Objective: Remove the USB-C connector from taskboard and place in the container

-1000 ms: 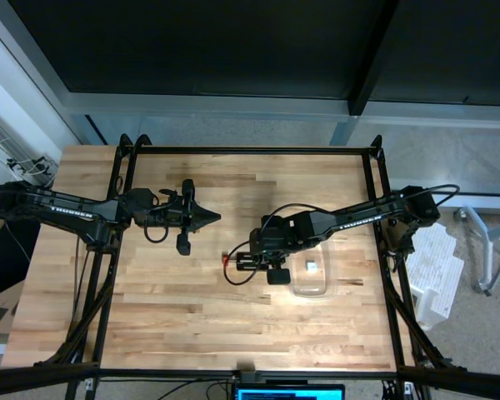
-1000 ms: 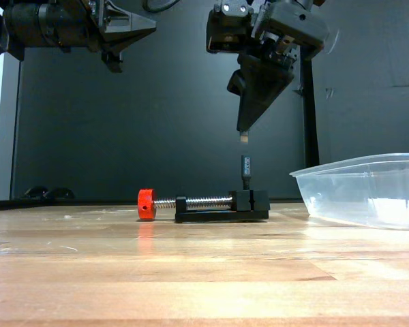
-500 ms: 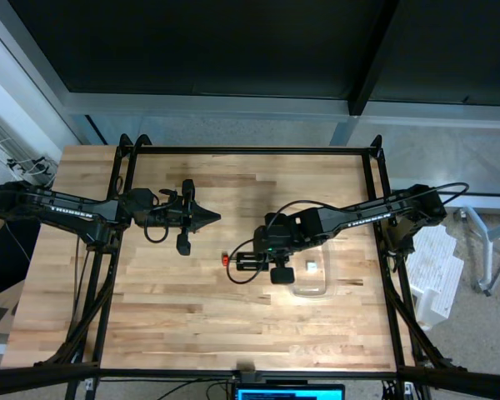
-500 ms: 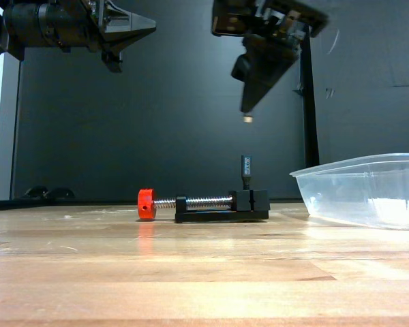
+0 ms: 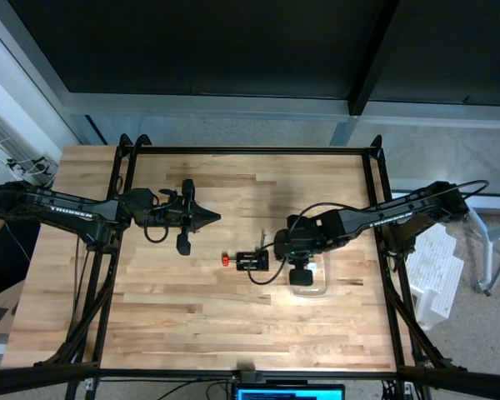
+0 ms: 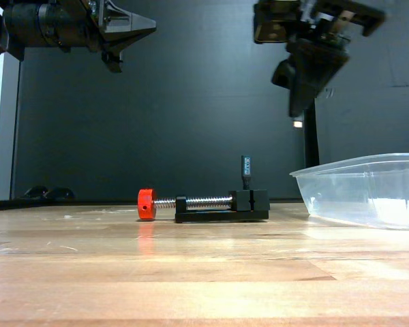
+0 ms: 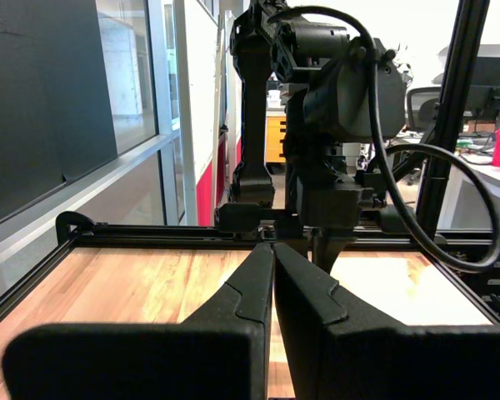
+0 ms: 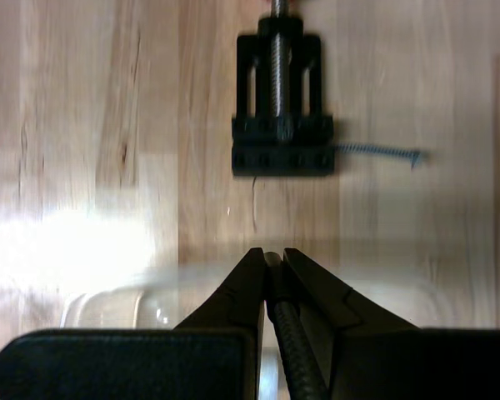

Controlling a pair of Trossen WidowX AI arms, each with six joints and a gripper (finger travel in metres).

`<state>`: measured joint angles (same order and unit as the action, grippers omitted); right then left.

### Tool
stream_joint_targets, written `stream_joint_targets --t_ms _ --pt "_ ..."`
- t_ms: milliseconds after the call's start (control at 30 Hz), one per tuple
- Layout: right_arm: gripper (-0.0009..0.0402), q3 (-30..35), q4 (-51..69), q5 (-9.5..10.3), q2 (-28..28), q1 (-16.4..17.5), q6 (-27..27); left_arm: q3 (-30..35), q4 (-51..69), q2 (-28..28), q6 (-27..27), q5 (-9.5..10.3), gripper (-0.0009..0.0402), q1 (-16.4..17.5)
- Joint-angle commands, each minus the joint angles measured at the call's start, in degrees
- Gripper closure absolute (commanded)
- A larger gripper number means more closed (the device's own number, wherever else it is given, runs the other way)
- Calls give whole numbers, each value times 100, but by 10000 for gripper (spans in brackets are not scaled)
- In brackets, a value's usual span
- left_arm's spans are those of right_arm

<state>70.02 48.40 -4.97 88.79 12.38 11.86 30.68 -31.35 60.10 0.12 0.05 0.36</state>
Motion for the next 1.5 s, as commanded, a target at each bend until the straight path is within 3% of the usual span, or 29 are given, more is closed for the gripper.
stream_joint_targets --t_ms 33,167,233,533,1067,1500 --pt "393 -352 -11 -4 -291 4 37 2 -2 0 0 -2 393 0" --pt "393 -837 -39 -35 -695 4 129 2 0 2 0 -2 393 0" --pt "393 -1071 -66 -160 -876 4 146 2 0 2 0 -2 393 0" --pt "362 -1703 -175 -153 -1303 15 286 2 0 0 0 -2 393 2" --pt "275 -1744 -448 -146 -1307 42 313 2 0 2 0 -2 393 0" --pt "253 -1447 -387 -138 -1333 35 262 2 0 0 0 -2 393 2"
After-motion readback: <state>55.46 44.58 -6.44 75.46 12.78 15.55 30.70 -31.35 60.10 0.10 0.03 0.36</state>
